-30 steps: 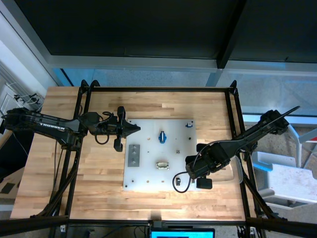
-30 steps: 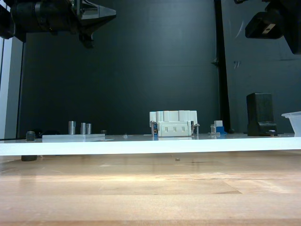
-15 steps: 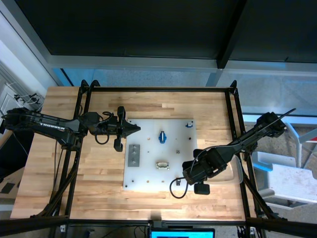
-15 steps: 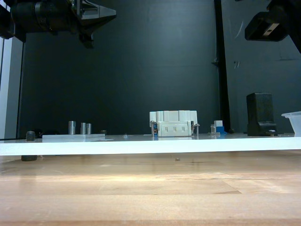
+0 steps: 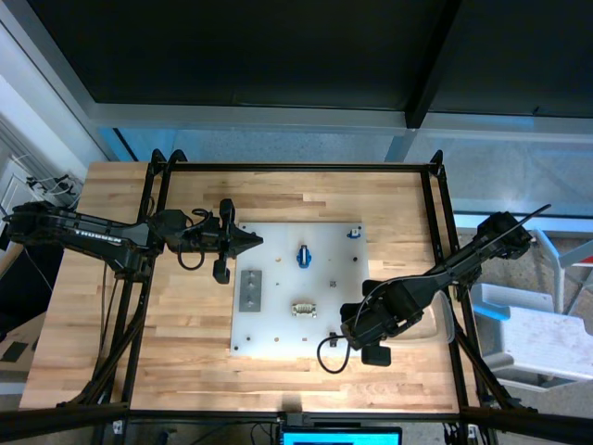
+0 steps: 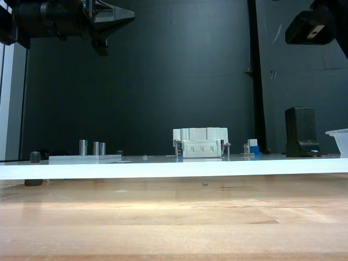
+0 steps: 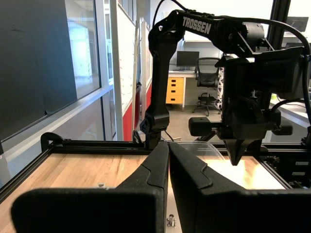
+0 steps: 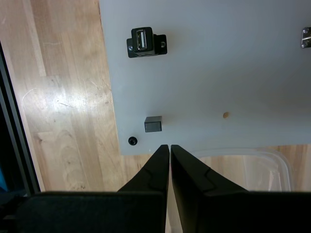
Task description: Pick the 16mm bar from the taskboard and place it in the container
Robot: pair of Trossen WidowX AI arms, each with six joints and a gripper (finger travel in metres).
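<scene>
High view: right pincer [image 8: 169, 147], closed empty, hovers at the taskboard's [image 5: 278, 324] edge by the container [image 8: 243, 170]; left pincer [image 5: 258, 241], closed, over its far corner. Bars [image 6: 97, 148] stand in grey block [image 5: 251, 289]; open before descending.

1. The taskboard [image 8: 218, 73] ahead of the right gripper [image 8: 169, 145]'s jaws is looking smooth, matt white.
2. The table [image 8: 63, 97] beside them is gleaming as varnished wood.
3. The container [image 8: 279, 158] at their tips is showing clear plastic.
4. The left gripper [image 7: 168, 143], above the taskboard's edge, is looking matt black.
</scene>
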